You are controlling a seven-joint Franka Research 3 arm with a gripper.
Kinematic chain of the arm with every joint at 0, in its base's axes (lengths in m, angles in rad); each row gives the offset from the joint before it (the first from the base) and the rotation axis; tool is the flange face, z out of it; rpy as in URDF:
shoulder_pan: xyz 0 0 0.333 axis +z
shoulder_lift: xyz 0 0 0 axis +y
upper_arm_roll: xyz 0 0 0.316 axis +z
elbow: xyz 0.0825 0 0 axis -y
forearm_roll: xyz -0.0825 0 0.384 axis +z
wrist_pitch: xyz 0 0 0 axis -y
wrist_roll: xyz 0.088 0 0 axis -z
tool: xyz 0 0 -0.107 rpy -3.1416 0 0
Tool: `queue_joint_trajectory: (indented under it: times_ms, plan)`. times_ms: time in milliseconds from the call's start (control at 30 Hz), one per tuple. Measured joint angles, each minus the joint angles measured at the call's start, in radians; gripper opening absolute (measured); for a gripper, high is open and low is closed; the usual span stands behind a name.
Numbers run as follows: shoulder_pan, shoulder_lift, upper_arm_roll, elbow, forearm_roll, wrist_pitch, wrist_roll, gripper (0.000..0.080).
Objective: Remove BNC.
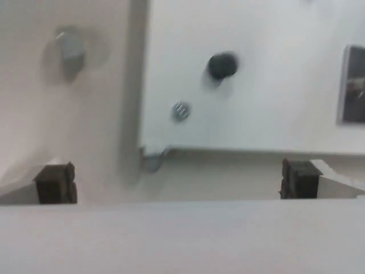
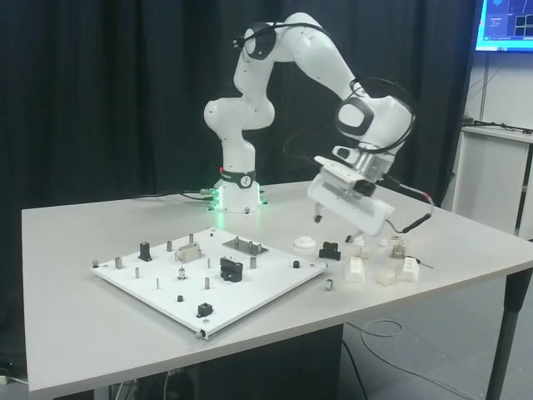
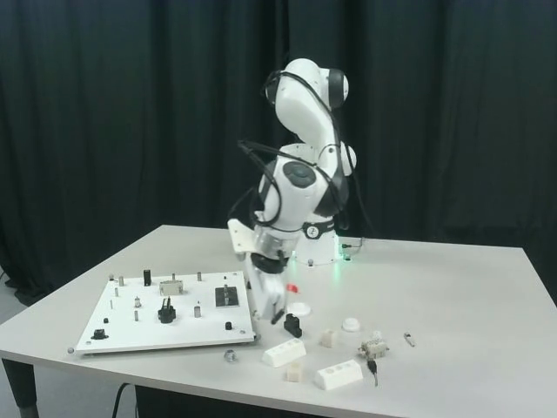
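Note:
The white board (image 2: 250, 287) lies on the grey table (image 2: 75, 242) and carries several small parts. A small metal connector (image 2: 181, 273), possibly the BNC, stands upright near the board's middle; it also shows in the second room view (image 3: 137, 302). My gripper (image 2: 340, 230) hangs in the air above the board's corner nearest the loose parts, well away from that connector. It is open with nothing between its black fingertips (image 1: 55, 182). In the wrist view the gripper (image 1: 177, 181) looks down on the board's corner (image 1: 228, 114), a black peg (image 1: 222, 65) and a corner screw (image 1: 181, 111).
Off the board lie a grey cylinder (image 2: 329, 285), a black clip (image 2: 330, 249), a white disc (image 2: 305, 244) and several white blocks (image 2: 355, 269). On the board are a black mount (image 2: 230, 270), a grey plate with pegs (image 2: 246, 246) and a black plug (image 2: 204, 310).

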Motion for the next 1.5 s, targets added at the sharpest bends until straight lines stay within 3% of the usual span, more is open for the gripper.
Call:
queue_joint_trajectory:
  times_ms: [367,600,1067,1367,1500]
  plan:
    - [-0.08,-0.021,-0.025,-0.09,-0.058,0.094,-0.043,0.08]
    - [-0.12,-0.028,-0.072,-0.132,-0.095,0.187,-0.08,0.08]
    - [-0.162,-0.044,-0.212,-0.199,-0.096,0.395,-0.214,0.08]
    - [-0.201,-0.058,-0.274,-0.222,-0.09,0.499,-0.304,0.08]
    - [-0.22,-0.064,-0.295,-0.225,-0.068,0.529,-0.348,0.08]
